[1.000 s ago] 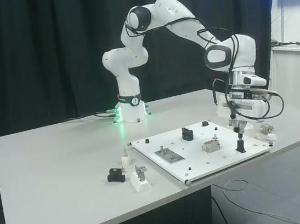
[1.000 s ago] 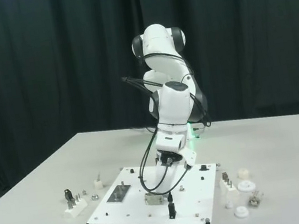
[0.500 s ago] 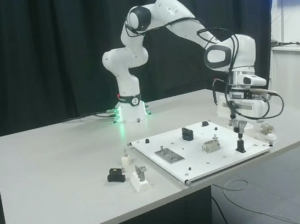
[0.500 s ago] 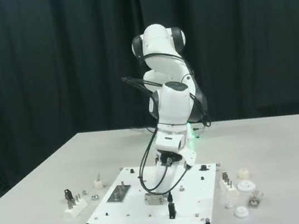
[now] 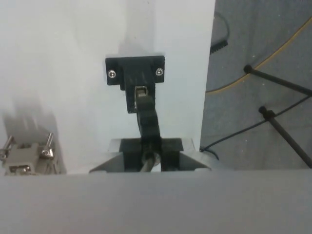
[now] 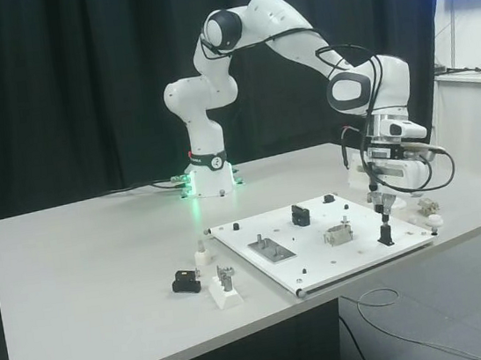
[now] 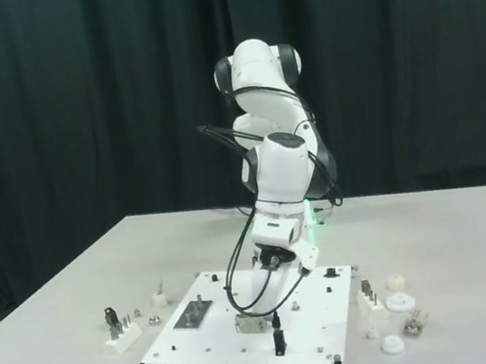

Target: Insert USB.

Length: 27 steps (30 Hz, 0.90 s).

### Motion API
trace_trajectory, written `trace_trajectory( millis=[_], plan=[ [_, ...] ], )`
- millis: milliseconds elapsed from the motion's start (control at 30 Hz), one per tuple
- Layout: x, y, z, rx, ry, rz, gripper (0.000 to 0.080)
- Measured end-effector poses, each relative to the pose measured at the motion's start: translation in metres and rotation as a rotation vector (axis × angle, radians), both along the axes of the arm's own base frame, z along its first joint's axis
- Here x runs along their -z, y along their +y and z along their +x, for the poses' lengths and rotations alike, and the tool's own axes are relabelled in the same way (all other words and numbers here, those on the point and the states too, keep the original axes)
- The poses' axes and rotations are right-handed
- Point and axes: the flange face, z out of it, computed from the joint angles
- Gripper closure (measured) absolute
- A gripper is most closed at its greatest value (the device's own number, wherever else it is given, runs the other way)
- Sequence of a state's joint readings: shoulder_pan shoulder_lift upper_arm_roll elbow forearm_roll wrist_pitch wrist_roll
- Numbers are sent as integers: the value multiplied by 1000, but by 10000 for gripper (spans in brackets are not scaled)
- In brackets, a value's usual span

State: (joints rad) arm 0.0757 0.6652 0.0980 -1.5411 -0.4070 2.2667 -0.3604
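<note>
A black USB plug [image 5: 147, 119] stands upright in its black socket block [image 5: 135, 73], near the front edge of the white board [image 5: 73, 73]. The plug's cable runs up between my fingers. My gripper [image 5: 151, 153] hangs directly above the plug, open, with a gap on each side of the cable. In the first room view the gripper [image 6: 383, 205] sits a little above the plug [image 6: 386, 232]. The second room view shows the plug [image 7: 278, 337] below the gripper [image 7: 274, 264].
Also on the board [image 6: 321, 254] are a grey metal connector [image 6: 339, 233], a black block [image 6: 299, 215] and a grey metal plate [image 6: 270, 249]. Beside it lie a black part [image 6: 184, 281], a white holder [image 6: 227, 290] and white gears [image 6: 430, 206]. The table edge runs just beyond the socket.
My gripper has risen slightly above the plug. The plug stays in the socket.
</note>
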Motion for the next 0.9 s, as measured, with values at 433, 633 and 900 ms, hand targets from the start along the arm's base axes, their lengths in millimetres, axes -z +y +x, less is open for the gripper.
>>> trace_trajectory(
  millis=[433, 633, 900],
  plan=[
    [0, 1, 0, -1, 1, 1, 733],
    [0, 2, -1, -3, 1, 2, 733],
    [0, 5, -1, -5, 2, 6, 733]
  ],
)
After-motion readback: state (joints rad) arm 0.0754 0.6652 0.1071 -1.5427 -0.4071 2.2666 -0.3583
